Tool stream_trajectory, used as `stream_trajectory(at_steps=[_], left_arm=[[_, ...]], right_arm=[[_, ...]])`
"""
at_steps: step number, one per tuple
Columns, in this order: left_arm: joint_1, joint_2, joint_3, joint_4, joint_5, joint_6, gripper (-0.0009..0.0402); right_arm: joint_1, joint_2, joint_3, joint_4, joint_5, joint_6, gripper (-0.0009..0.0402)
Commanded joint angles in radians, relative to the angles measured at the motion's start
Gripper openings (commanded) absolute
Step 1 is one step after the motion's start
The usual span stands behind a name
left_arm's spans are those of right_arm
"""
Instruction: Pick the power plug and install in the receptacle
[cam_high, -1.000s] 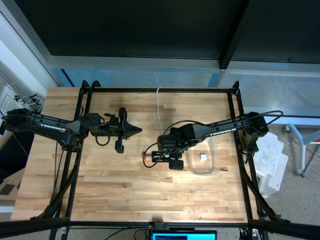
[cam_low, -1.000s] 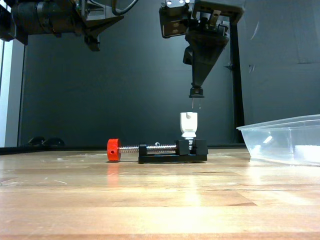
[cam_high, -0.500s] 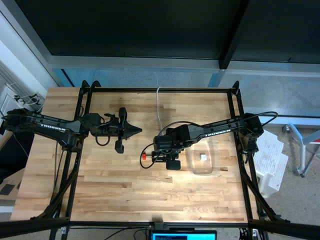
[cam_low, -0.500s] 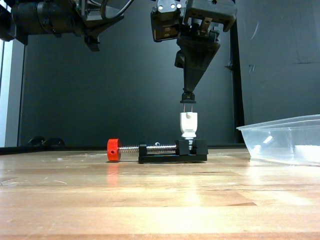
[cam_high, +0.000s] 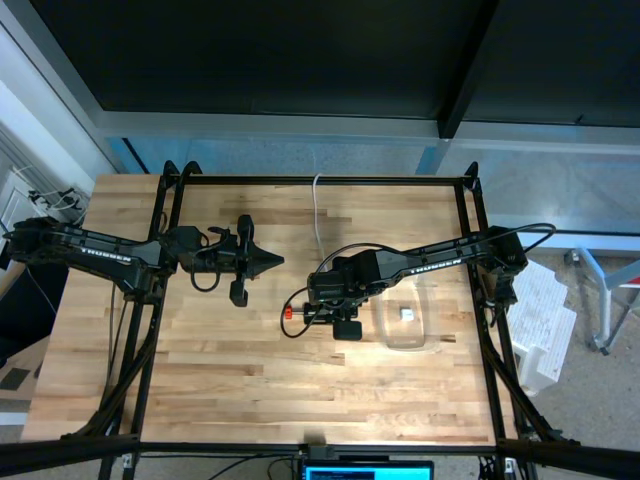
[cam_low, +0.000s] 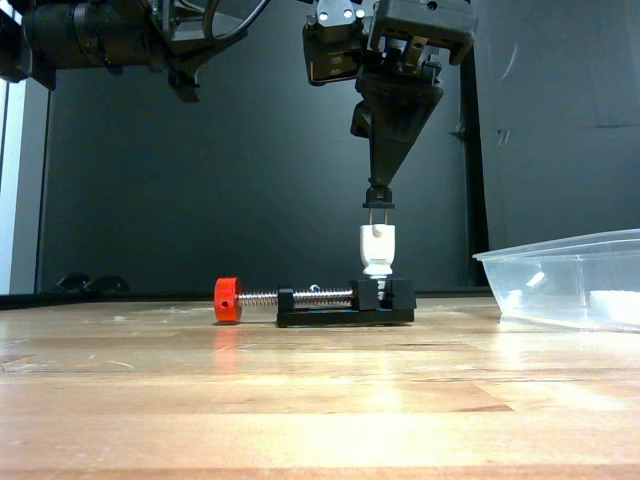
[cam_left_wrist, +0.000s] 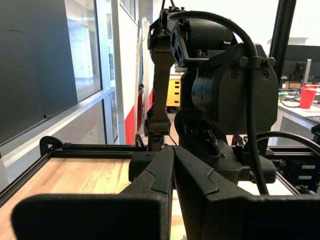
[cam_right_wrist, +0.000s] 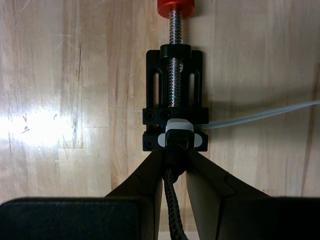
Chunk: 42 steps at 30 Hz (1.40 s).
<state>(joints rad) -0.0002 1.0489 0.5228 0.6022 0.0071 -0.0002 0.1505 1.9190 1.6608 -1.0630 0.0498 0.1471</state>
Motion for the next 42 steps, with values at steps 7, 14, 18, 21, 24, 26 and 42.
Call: stream_trajectory(at_steps=[7,14,18,21,24,26,42], left_arm=[[0.000,0.000,0.000,0.000,0.000,0.000,0.0000],[0.000,0.000,0.000,0.000,0.000,0.000,0.0000],[0.000,0.000,0.000,0.000,0.000,0.000,0.0000],[0.000,0.000,0.000,0.000,0.000,0.000,0.0000],[0.000,0.000,0.000,0.000,0.000,0.000,0.0000],[0.000,0.000,0.000,0.000,0.000,0.000,0.0000],[0.000,0.000,0.000,0.000,0.000,0.000,0.0000]], right_arm=[[-0.002,0.007,-0.024,0.029,-0.001,0.000,0.0000],[-0.009,0.025,-0.060,0.074,-0.010,-0.007,0.0000],[-0.016,0.025,-0.101,0.108,-0.024,-0.007,0.0000],[-0.021,0.025,-0.132,0.140,-0.025,-0.007,0.0000],[-0.026,0.024,-0.150,0.145,-0.025,-0.007,0.0000],[-0.028,0.024,-0.157,0.151,-0.024,-0.008,0.0000],[-0.046,0.011,-0.200,0.183,-0.024,-0.005,0.0000]])
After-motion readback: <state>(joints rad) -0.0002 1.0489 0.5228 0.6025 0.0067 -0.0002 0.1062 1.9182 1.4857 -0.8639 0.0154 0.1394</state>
